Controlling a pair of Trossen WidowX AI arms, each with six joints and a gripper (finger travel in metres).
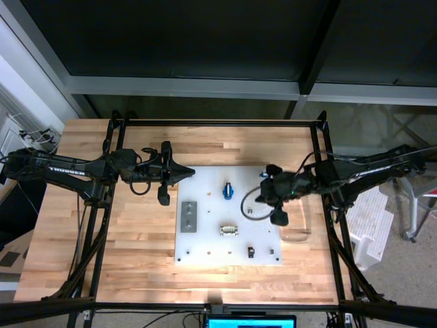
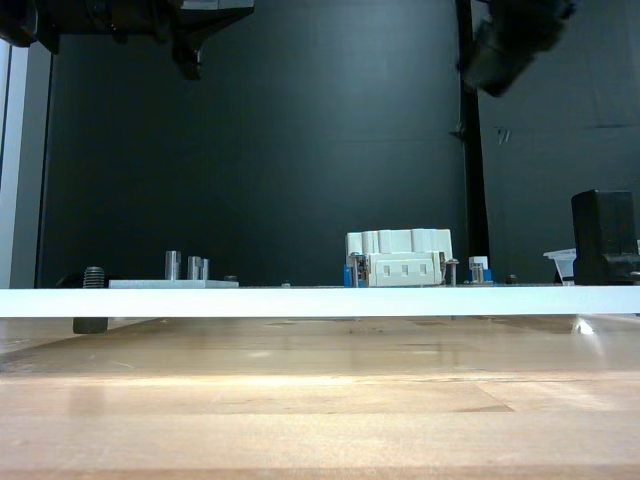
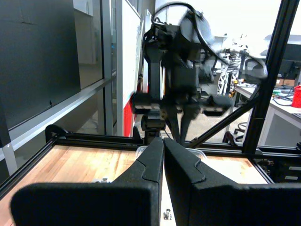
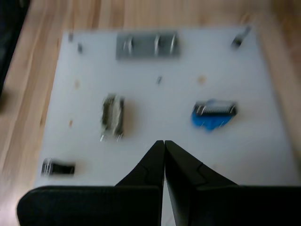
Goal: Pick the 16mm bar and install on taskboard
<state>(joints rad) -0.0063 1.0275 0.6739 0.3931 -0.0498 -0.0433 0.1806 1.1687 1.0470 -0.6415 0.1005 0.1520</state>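
Observation:
The white taskboard [image 1: 205, 247] lies mid-table. A grey block [image 1: 188, 217] on its left part carries short upright metal pegs [image 2: 172, 264]; the same pegs [image 4: 155, 44] show in the right wrist view. I cannot tell which of them is the 16mm bar. My left gripper [image 1: 190, 172] hovers above the board's far left corner, shut and holding nothing, its fingers [image 3: 153, 162] pressed together. My right gripper [image 1: 262, 197] hangs over the board's right part, tilted down. Its fingers [image 4: 153, 162] are also shut with nothing between them.
On the board are a blue connector [image 1: 227, 190], a white connector [image 1: 229, 231] and a small black part [image 1: 251, 252]. A clear container [image 1: 300, 229] sits off the board's right edge. A black frame [image 1: 218, 124] rings the table.

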